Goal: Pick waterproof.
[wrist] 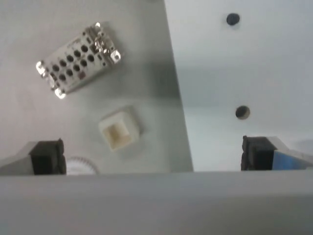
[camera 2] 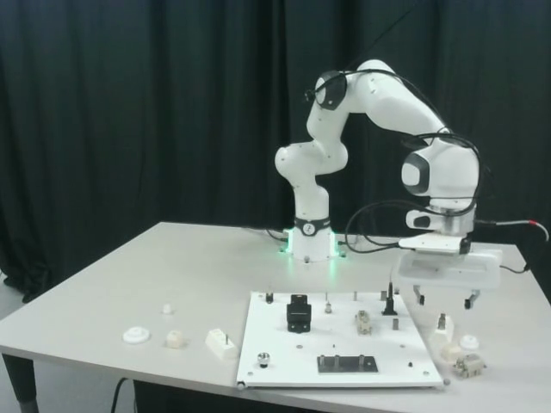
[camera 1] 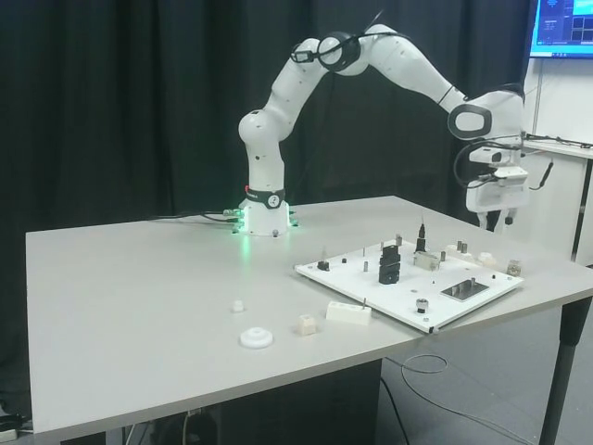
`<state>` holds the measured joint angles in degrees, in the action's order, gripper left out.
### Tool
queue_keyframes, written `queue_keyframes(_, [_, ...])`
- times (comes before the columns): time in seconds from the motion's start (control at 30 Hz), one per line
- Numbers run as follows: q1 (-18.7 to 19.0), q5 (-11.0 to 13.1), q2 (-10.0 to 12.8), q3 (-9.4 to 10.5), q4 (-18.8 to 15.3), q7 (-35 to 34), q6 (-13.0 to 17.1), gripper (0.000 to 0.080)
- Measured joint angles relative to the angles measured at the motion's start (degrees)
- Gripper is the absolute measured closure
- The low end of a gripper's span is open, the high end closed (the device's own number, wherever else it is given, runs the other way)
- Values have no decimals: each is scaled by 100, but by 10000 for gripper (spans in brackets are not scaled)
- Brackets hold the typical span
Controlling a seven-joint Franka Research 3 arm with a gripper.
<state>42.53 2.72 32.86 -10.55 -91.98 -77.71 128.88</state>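
Observation:
The waterproof connector (wrist: 78, 58) is a grey rectangular block with two rows of round holes and metal clips at its ends. It lies flat on the grey table just off the edge of the white board (wrist: 244, 73). In the second room view the connector (camera 2: 469, 366) sits at the board's near right corner. My gripper (wrist: 152, 154) hangs well above it, open, with nothing between its black fingertips (wrist: 48, 156). From the room, the gripper (camera 2: 443, 297) hovers over the board's right edge.
A small white square block (wrist: 119, 129) and a white toothed wheel (wrist: 78, 166) lie near the connector. The board (camera 2: 336, 348) carries a black block (camera 2: 298, 311), pegs and a grey plate (camera 2: 347, 364). Loose white parts (camera 2: 175, 339) lie left of the board.

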Motion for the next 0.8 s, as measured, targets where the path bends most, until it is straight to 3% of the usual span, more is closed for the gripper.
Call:
queue_keyframes(0.23, [-1,35,273,-7,268,-802,24,3])
queue_keyframes(0.4, [-2,235,425,-10,438,-1464,24,3])
queue_keyframes(0.8, [23,376,557,-10,628,-3010,18,3])
